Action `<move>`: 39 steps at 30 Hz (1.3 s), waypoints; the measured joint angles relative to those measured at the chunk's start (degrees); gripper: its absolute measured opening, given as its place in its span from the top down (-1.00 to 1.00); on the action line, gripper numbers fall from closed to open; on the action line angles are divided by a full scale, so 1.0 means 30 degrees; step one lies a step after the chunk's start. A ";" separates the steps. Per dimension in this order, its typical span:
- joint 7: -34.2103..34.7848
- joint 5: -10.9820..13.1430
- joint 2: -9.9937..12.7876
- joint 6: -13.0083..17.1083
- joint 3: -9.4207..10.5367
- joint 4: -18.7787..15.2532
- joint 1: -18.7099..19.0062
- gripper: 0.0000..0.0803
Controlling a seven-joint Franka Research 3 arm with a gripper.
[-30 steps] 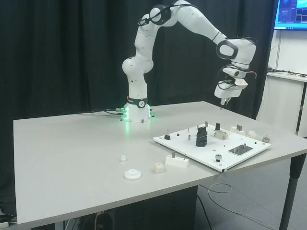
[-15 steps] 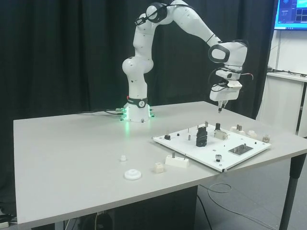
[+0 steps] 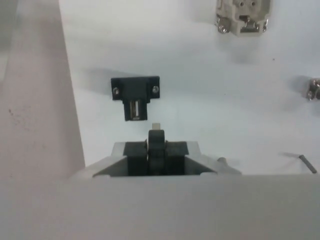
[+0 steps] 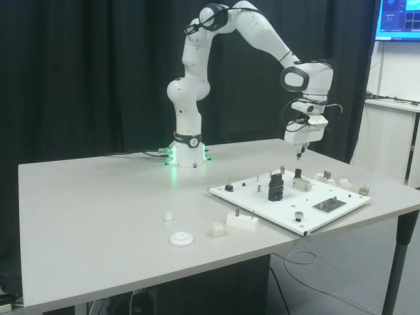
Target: Insert USB.
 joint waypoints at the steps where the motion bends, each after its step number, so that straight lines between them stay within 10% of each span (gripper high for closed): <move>1: -0.0044 0.0037 0.0000 0.0156 -0.0003 -0.0080 -0.0051 0.82; 39: -0.2358 0.1732 0.0450 0.1638 0.0316 -0.0796 -0.0291 0.82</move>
